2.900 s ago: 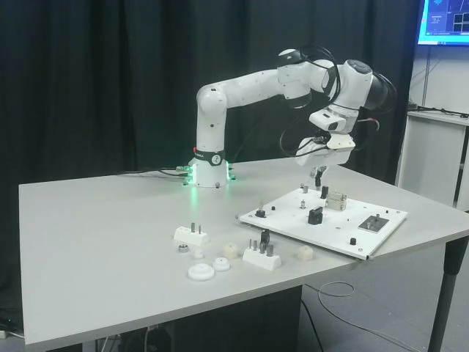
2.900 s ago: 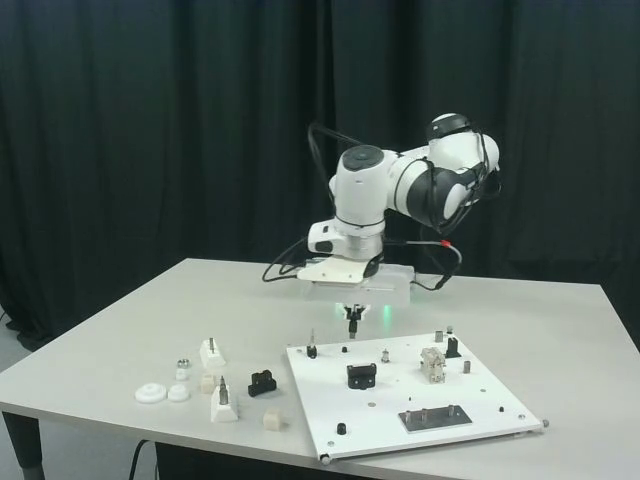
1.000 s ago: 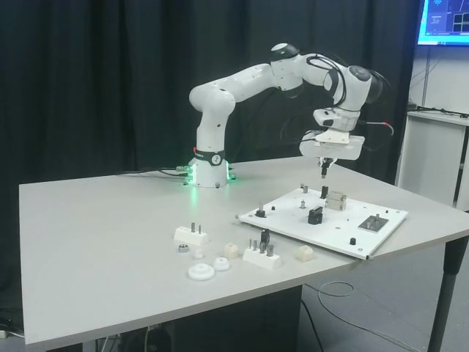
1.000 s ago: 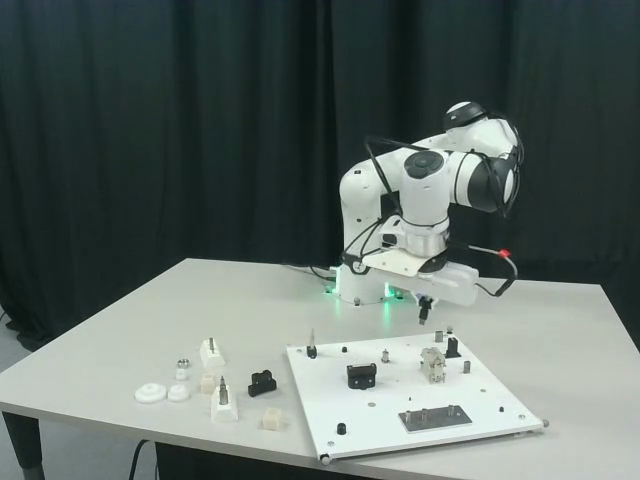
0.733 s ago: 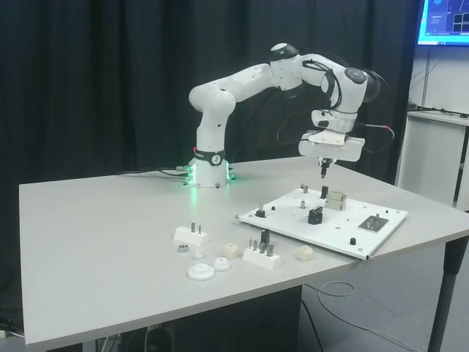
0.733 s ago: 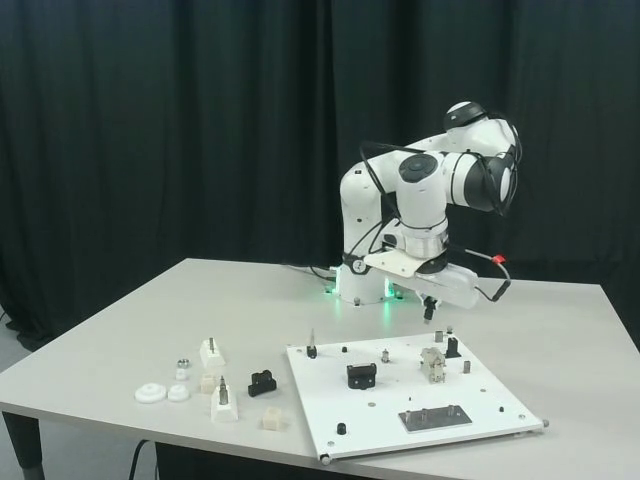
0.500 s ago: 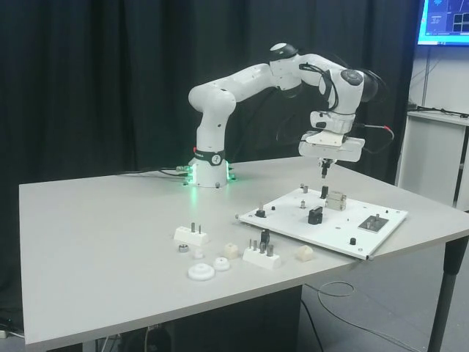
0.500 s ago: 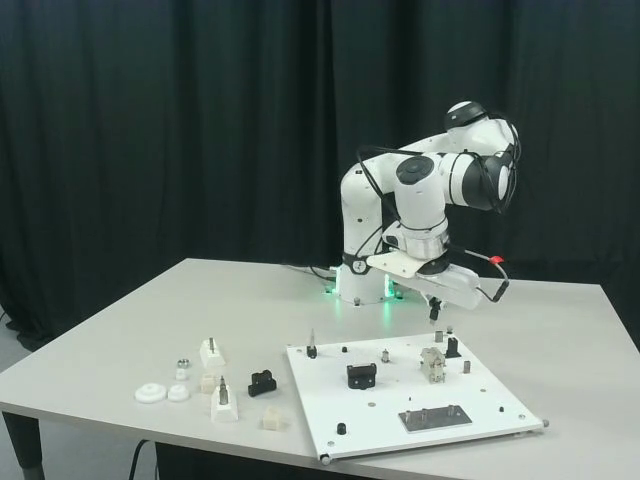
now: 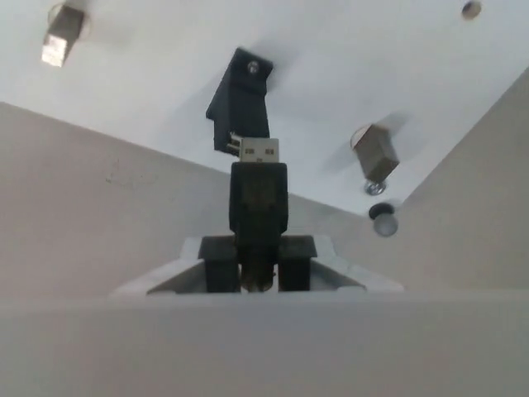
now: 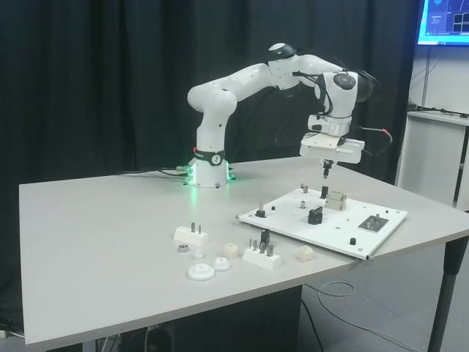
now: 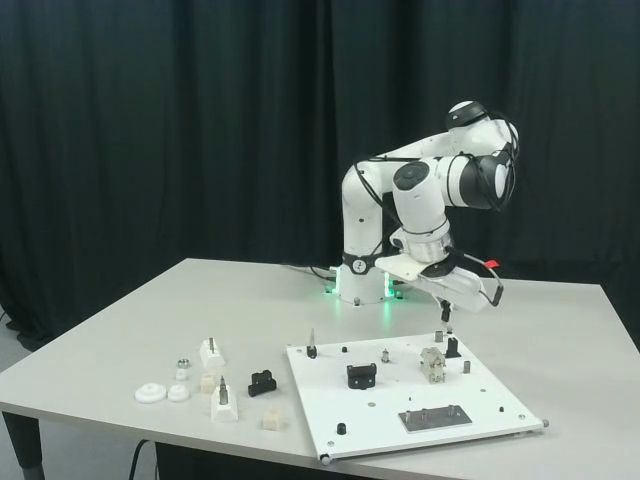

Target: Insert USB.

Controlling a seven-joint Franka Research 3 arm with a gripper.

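A white robot arm point(image 10: 242, 77) stands bolted on a grey table point(image 10: 95, 220), reaching out over a white board point(image 10: 330, 220) that lies flat near one table edge. The gripper point(image 9: 257, 277) points down and hangs a little above the far edge of the board, touching nothing. Its two black fingers point(image 9: 217, 265) are clenched on a black USB plug point(image 9: 258, 198), which sticks straight out below them with its metal tip bare. In the wrist view, a black socket block point(image 9: 240, 99) stands upright on the board just beyond the plug's tip, the two apart. Near that block are a small metal peg point(image 9: 374, 153), another metal peg point(image 9: 64, 37) further off, and a black round stud point(image 9: 383, 220) by the board's edge. From the room views, the board also carries a black clamp point(image 11: 361, 375), a small metal box point(image 11: 432, 363) and a grey plate point(image 11: 435, 417) with pins. Beside the board, on the bare table, lie white gears point(image 11: 152, 393), white blocks point(image 11: 211, 352) holding pins, and a small black piece point(image 11: 262, 381).
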